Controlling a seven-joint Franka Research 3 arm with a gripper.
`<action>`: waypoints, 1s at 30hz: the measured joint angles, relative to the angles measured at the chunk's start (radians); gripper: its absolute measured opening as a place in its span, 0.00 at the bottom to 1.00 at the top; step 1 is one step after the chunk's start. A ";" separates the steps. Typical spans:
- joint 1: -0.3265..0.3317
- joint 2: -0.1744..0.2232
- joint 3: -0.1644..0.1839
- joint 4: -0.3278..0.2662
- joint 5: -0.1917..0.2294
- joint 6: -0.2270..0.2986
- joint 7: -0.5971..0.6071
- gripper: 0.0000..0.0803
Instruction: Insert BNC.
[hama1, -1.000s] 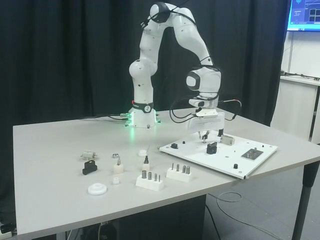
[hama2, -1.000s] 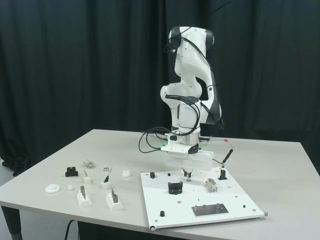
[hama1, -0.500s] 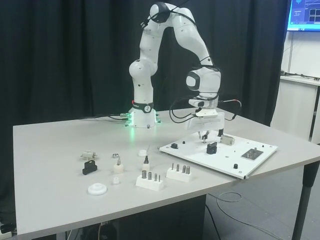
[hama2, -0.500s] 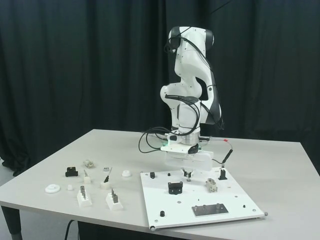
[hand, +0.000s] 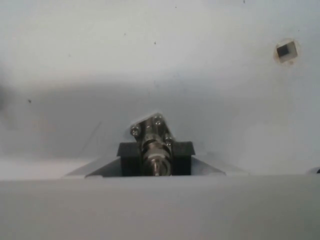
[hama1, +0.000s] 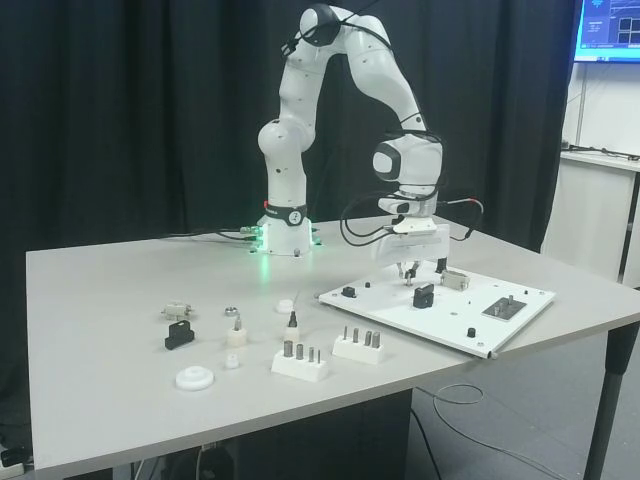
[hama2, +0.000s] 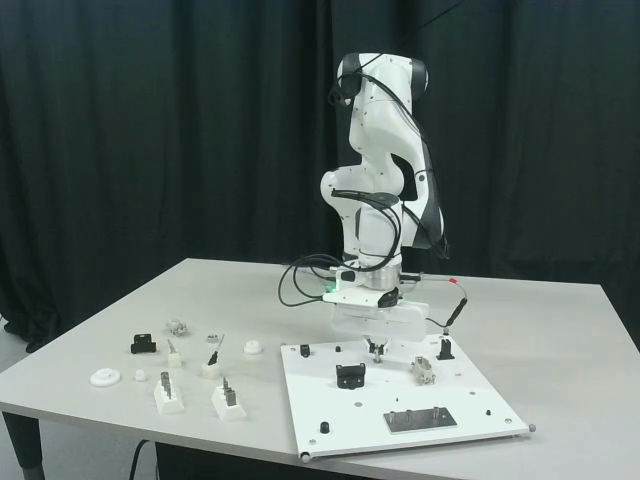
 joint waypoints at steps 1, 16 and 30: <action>0.000 0.000 0.000 0.000 0.000 0.000 0.000 0.15; 0.000 0.001 0.002 0.000 0.000 0.008 0.000 0.15; -0.001 0.009 0.005 -0.001 0.000 0.023 0.000 0.15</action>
